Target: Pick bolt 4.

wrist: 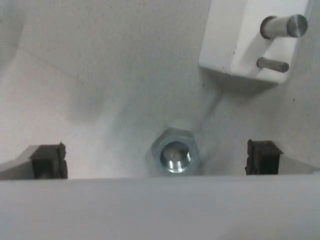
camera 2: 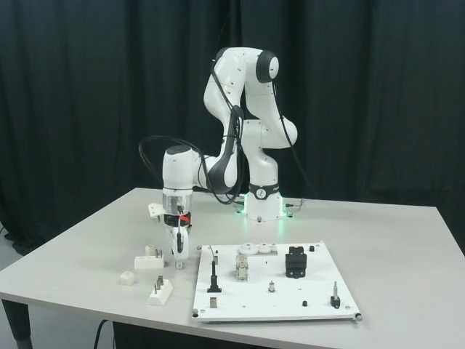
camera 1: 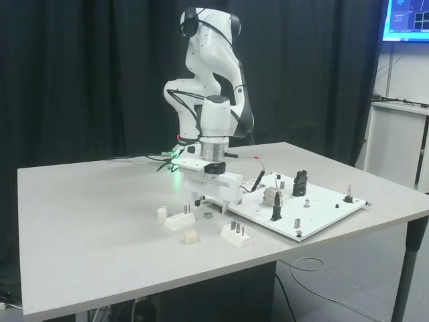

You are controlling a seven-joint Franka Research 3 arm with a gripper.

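Bolt 4, a grey hex-headed metal bolt (wrist: 175, 154), is seen upright on the grey table (camera 1: 87, 201), centred btwn the black fingertips (wrist: 50, 161) of the open pincer (wrist: 156, 159), untouched. A white block w/ two metal pins (wrist: 250, 40) sits nearby.

I see grey table (camera 2: 407, 240) carrying white arm base (camera 2: 262, 207) at far side, white board (camera 2: 272, 291) near front edge, small white blocks (camera 2: 149, 262) to its left, hex bolt (wrist: 175, 151) standing among them.
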